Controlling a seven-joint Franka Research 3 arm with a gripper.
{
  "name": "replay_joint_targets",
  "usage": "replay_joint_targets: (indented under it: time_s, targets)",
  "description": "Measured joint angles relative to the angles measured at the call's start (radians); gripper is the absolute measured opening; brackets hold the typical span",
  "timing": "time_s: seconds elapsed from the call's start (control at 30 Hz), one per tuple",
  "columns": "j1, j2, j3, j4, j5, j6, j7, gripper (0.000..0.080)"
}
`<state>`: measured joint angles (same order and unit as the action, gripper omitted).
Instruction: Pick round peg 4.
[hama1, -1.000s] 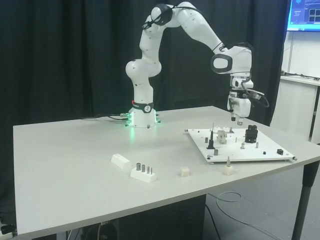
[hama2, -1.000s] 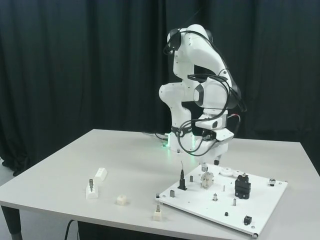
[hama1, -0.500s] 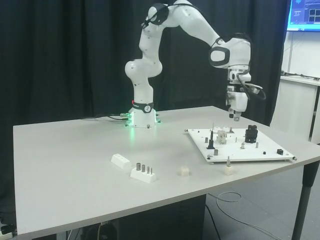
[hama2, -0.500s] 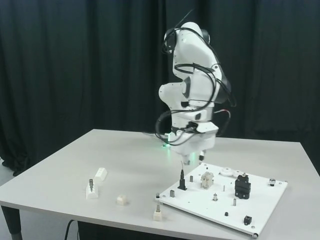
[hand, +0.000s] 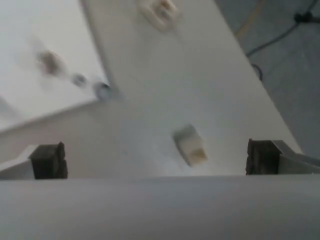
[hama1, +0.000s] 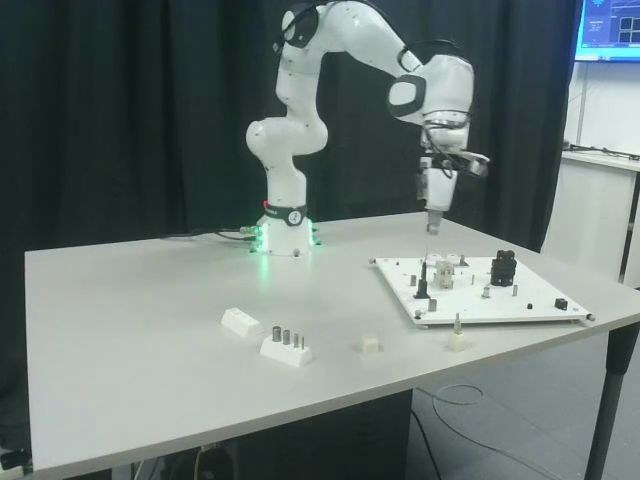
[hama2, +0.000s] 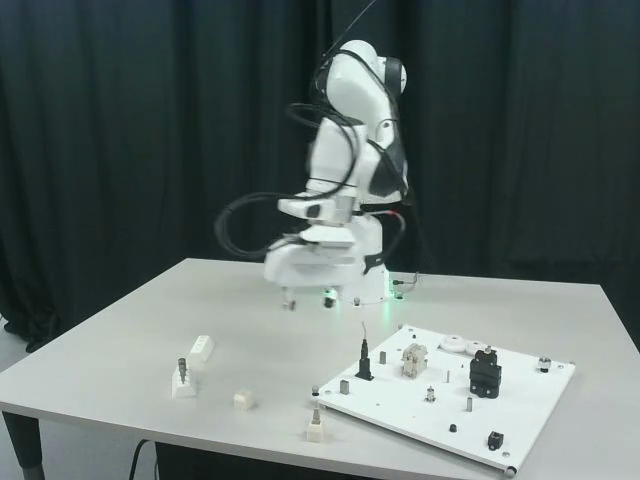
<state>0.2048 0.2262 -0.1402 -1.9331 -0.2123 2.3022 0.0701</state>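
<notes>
The gripper (hand: 155, 160) hangs empty, fingers wide apart; the round pegs (hama1: 287, 336) stand in their white holder (hama1: 287, 351) well below it (small, stiff, probably slick), best pinched near the top

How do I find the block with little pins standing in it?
Look at the grey table, away from the big white board. Two long white blocks lie close together there; the peg block is nearer the table's edge. Only it has grey pegs standing up; the plain block is bare.
</notes>
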Motion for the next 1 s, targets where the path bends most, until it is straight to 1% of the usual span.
replay_joint_targets:
  time_s: [0.17,0.4,0.63,0.73,0.87,1.0]
  targets:
    - [-0.066,0.001,0.001,0.010,0.000,0.014,-0.044,0.0800]
    - [-0.148,0.020,0.001,0.011,0.002,0.060,-0.068,0.0800]
    - [-0.224,0.071,0.001,0.011,0.010,0.106,-0.085,0.0800]
    - [-0.255,0.095,0.001,0.011,0.018,0.116,-0.085,0.0800]
    - [-0.299,0.128,0.000,0.012,0.039,0.136,-0.087,0.0800]
    - [-0.339,0.155,-0.001,0.017,0.072,0.152,-0.104,0.0800]
